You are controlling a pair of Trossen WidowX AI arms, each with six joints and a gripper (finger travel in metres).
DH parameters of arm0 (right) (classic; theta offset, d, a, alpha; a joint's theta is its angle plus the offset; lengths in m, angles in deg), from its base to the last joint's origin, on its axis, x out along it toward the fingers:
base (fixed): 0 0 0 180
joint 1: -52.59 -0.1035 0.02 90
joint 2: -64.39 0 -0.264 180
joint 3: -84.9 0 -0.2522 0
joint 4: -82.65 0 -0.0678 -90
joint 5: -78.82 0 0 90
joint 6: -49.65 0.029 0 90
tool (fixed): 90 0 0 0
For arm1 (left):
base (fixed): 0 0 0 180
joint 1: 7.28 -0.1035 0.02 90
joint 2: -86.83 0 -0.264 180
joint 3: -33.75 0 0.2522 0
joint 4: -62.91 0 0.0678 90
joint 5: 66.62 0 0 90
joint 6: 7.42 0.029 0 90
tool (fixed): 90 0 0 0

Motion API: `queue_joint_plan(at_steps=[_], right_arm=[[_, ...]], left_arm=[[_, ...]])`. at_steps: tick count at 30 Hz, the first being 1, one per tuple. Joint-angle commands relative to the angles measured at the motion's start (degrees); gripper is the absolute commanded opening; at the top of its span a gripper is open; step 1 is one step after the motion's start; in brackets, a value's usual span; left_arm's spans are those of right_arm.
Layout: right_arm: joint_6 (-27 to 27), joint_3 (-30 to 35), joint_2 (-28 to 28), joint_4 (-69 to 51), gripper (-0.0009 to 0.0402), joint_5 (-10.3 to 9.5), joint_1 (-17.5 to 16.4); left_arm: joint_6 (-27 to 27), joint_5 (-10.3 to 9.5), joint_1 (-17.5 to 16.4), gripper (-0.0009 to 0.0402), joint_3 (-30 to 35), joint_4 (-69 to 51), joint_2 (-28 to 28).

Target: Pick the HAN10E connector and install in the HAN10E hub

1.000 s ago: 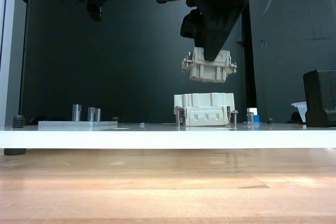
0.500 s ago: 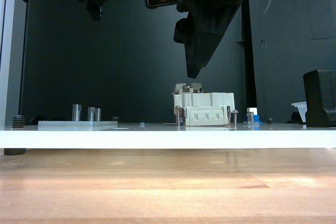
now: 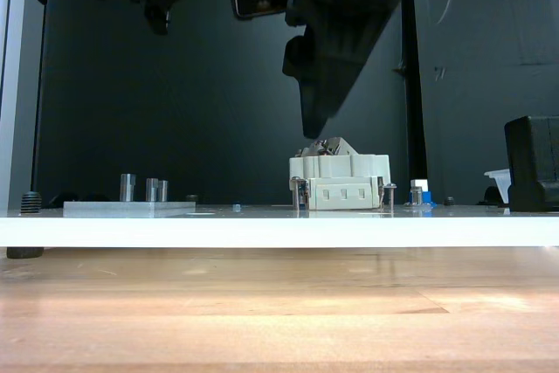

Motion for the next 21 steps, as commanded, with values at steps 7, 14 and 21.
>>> queue_joint_plan(at_steps=[7, 14, 21], right_arm=[[0.7, -0.1, -0.5, 0.2, 0.0297, -0.02, -0.2], [-2.8, -0.5, -2.5, 0.4, 0.0297, 0.17, -0.4], [-9.6, -6.1, -7.6, 1.9, 0.0294, -0.02, -0.4]], left_arm=[[0.0, 0.02, 0.0, 0.0001, 0.0, -0.1, 0.0], [0.0, 0.02, 0.0, 0.0000, 0.0, -0.1, 0.0], [0.0, 0.02, 0.0, 0.0001, 0.0, -0.2, 0.0]])
